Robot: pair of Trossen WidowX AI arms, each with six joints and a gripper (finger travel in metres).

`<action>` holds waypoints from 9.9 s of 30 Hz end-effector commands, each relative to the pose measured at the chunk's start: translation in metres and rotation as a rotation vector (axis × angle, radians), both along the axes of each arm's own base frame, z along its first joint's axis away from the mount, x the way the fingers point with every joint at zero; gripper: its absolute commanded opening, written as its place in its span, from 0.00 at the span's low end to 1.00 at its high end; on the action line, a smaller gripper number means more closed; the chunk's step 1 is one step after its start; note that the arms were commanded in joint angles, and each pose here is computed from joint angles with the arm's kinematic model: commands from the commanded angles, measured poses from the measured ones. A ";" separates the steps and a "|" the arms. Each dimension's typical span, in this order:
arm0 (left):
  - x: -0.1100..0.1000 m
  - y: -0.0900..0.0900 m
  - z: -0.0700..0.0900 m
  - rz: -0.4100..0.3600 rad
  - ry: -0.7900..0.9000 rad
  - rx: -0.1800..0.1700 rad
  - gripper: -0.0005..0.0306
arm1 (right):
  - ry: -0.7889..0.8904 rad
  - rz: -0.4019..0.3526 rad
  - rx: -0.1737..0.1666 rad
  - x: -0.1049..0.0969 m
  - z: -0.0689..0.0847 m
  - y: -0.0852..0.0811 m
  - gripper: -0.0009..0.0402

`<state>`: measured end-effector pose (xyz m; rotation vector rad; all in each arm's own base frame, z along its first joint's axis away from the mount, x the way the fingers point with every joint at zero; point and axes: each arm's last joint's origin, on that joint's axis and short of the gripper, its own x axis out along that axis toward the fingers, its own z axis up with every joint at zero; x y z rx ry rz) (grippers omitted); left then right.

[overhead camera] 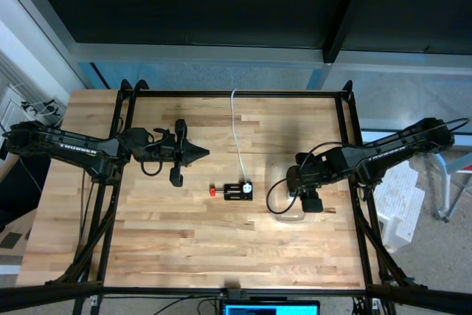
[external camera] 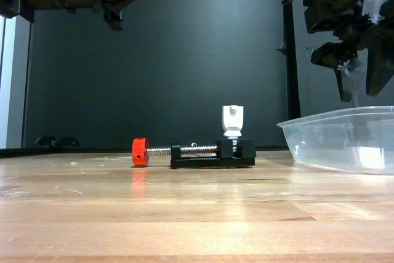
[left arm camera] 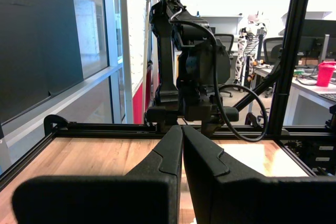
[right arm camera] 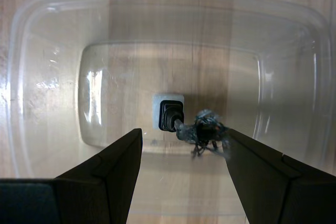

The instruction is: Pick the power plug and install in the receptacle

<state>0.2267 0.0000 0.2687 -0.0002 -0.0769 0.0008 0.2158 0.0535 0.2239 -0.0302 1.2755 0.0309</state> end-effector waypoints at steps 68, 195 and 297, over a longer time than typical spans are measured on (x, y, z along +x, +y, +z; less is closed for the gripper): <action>0.000 0.000 0.000 0.000 0.000 0.000 0.02 | -0.045 -0.032 -0.015 0.002 -0.020 0.008 0.02; 0.000 0.000 0.000 0.000 0.000 0.000 0.02 | -0.117 -0.016 -0.098 0.140 -0.012 0.011 0.02; 0.001 0.000 -0.001 0.000 0.007 0.000 0.02 | -1.290 -0.036 0.017 -0.021 0.058 -0.050 0.02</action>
